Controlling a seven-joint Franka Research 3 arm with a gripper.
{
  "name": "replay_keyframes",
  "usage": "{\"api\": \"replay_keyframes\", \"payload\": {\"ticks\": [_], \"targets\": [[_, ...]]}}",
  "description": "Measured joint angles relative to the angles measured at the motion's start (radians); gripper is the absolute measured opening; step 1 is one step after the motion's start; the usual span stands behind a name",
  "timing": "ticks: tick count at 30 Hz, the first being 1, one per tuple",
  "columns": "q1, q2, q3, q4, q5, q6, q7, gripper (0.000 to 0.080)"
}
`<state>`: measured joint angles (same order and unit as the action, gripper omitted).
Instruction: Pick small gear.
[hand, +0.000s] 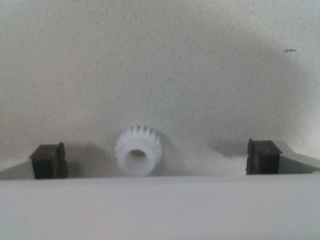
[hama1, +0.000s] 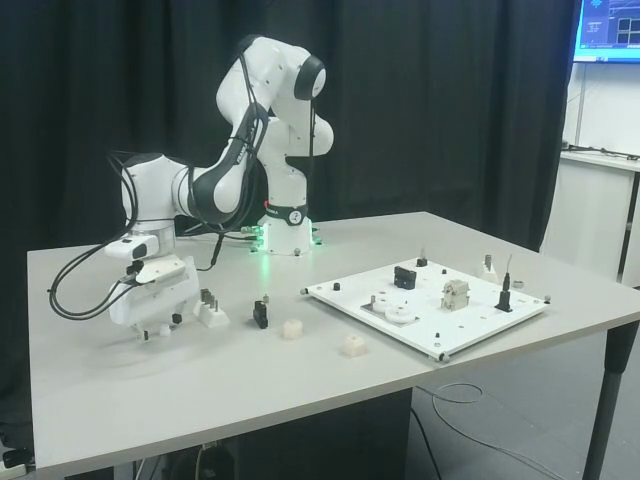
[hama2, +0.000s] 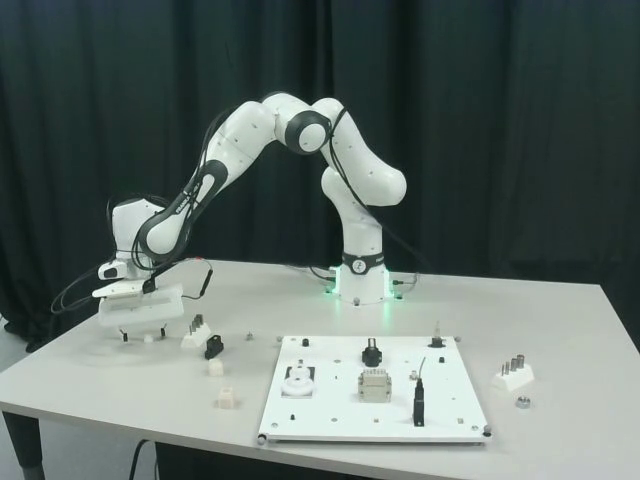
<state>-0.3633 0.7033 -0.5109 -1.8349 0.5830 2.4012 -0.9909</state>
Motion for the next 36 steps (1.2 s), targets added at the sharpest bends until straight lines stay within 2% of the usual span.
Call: {"api": "replay_keyframes", "payload": {"ticks": [21, 36], "targets": [[0.0, 0.001, 0.0, -0.001, 0.009, 0.002, -0.005, 0.08], [0.0, 0.012, 0.0, -0.001, 0.03, 0.01, -0.018, 0.08]]}}
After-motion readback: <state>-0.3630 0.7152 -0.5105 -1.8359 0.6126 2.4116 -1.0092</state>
